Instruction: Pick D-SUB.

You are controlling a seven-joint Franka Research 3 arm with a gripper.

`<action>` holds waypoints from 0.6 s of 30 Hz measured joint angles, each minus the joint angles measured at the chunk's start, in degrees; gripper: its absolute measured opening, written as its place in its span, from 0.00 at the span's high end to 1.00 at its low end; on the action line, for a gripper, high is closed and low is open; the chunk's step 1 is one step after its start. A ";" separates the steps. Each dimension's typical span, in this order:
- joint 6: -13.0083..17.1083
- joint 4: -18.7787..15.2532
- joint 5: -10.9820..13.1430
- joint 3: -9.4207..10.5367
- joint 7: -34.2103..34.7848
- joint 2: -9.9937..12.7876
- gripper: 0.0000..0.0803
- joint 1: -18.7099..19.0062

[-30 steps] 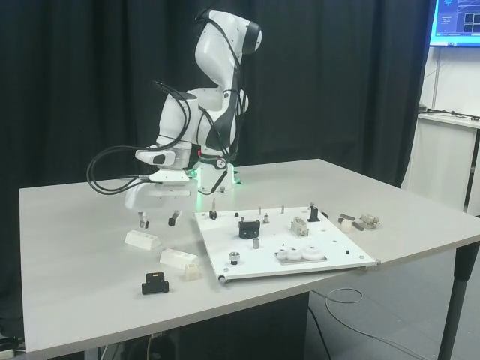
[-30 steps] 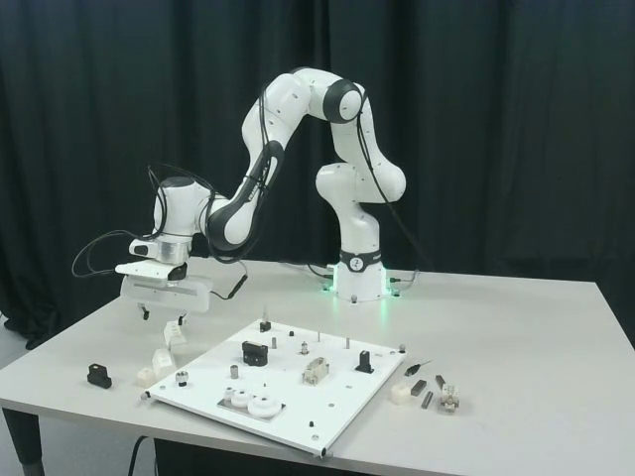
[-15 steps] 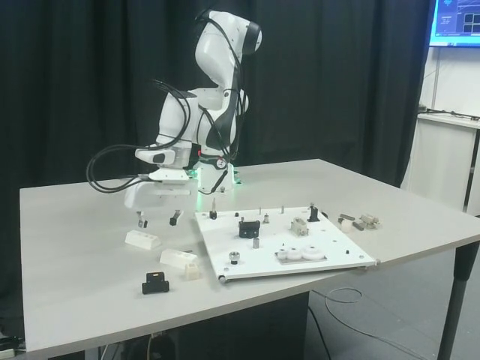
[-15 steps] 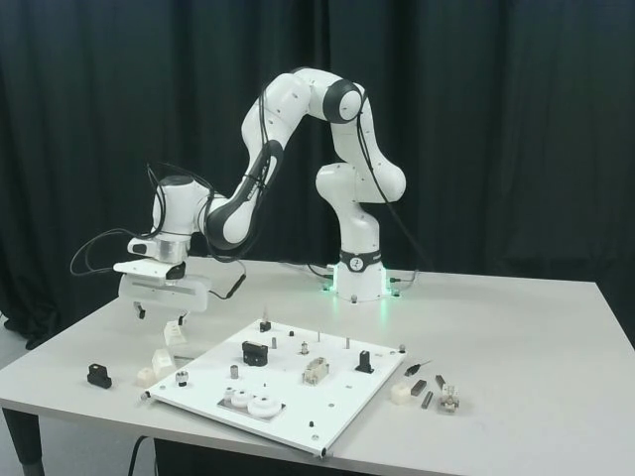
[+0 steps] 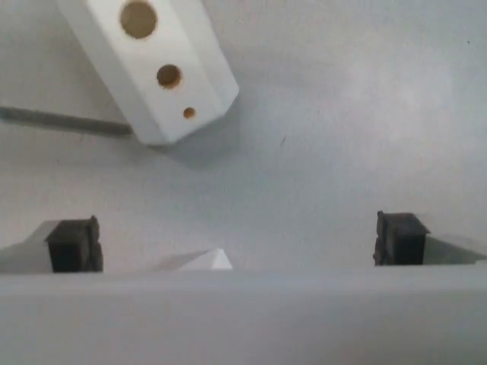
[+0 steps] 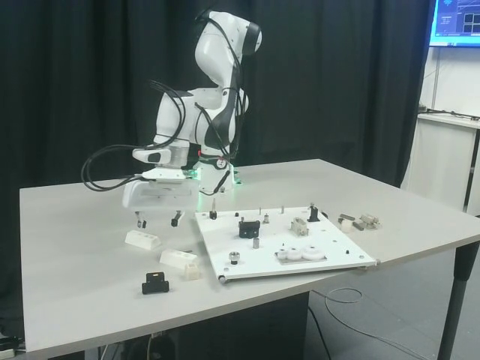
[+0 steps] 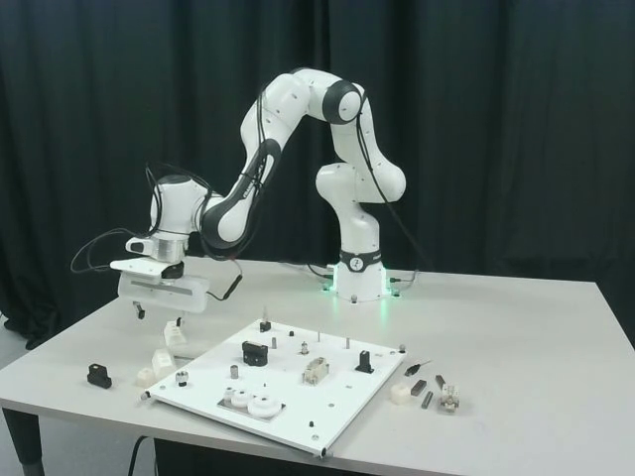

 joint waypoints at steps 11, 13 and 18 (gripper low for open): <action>0.47 2.38 4.36 0.00 7.41 0.77 0.00 -0.20; 0.51 3.30 5.45 0.00 8.83 1.08 0.00 -0.22; 0.51 6.15 6.89 0.00 11.84 2.13 0.00 -0.32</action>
